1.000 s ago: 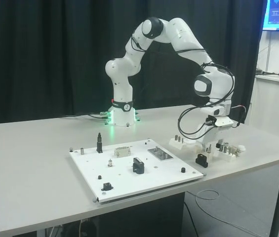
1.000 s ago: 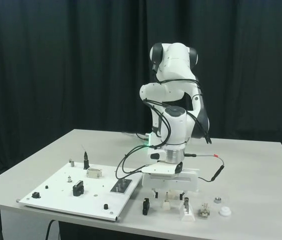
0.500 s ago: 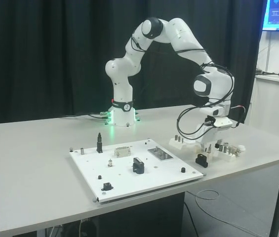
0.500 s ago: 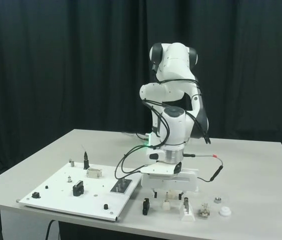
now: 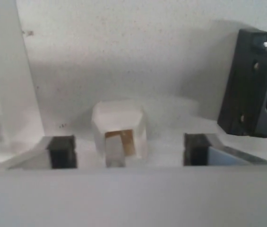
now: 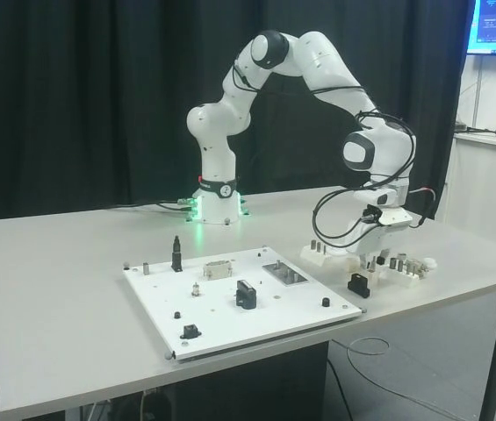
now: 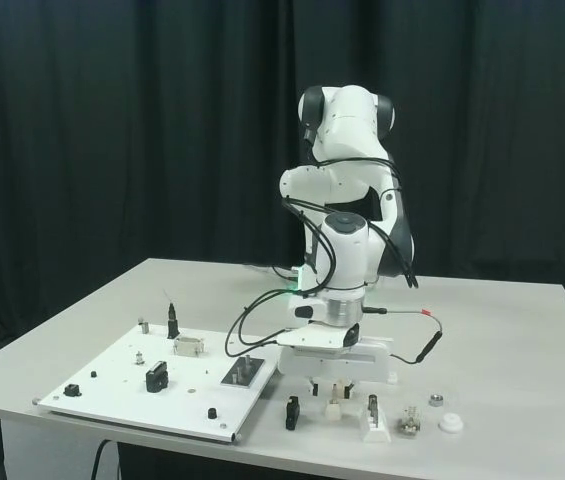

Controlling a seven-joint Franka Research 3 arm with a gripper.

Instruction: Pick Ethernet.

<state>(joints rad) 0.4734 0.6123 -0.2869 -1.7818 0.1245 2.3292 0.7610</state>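
Ethernet plug point(image 5: 119, 134) sits upright in the white holder point(image 5: 171, 113) on the desk point(image 6: 72, 263), between the released hand point(image 5: 128, 153) fingertips

black connector block point(image 5: 254, 85): cut by frame edge | gripper point(image 5: 126, 151): fingertips half hidden by grey bar point(image 5: 133, 198)

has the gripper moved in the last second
Yes. In the second room view the gripper has slid sideways toward the white board, away from the white cap.
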